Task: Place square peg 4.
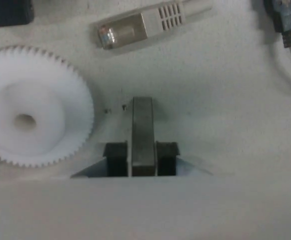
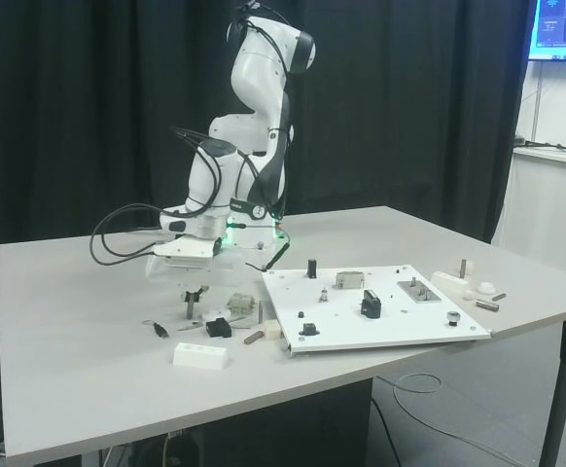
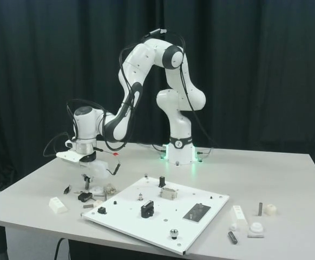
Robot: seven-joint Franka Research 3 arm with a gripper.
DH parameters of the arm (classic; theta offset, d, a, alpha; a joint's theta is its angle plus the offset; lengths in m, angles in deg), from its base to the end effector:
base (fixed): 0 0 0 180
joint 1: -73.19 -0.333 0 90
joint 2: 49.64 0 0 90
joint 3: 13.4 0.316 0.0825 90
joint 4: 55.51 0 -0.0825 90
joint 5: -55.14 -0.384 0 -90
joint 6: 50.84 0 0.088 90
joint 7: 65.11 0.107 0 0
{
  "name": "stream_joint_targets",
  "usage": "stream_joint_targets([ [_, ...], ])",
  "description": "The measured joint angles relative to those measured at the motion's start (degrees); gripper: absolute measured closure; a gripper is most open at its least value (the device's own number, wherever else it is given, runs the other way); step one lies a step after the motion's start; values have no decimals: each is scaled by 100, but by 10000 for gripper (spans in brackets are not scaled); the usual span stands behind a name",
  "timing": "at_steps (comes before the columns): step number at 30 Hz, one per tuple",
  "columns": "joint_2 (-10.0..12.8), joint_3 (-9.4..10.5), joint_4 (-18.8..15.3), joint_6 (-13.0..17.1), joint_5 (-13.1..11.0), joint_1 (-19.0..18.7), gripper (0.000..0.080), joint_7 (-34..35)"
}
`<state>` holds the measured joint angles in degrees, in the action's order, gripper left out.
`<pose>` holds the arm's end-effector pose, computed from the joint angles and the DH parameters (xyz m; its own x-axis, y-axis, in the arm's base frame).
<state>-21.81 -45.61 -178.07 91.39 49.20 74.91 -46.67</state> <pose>0.4668 -0.3180 0.2034 0.5791 -0.8152 0.0075 -0.7996 -0.5662 0.2003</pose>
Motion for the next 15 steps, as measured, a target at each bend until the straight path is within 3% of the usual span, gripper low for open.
stream_joint_targets([
  [2,1,11,10,-1,-22,13,708,-20],
  [3,1,15,14,-1,-32,18,610,-36],
  [12,4,17,30,-1,-48,22,610,-138],
  [13,4,17,34,-1,-48,23,64,-140],
  [15,4,17,46,-5,-48,23,64,-146],
])
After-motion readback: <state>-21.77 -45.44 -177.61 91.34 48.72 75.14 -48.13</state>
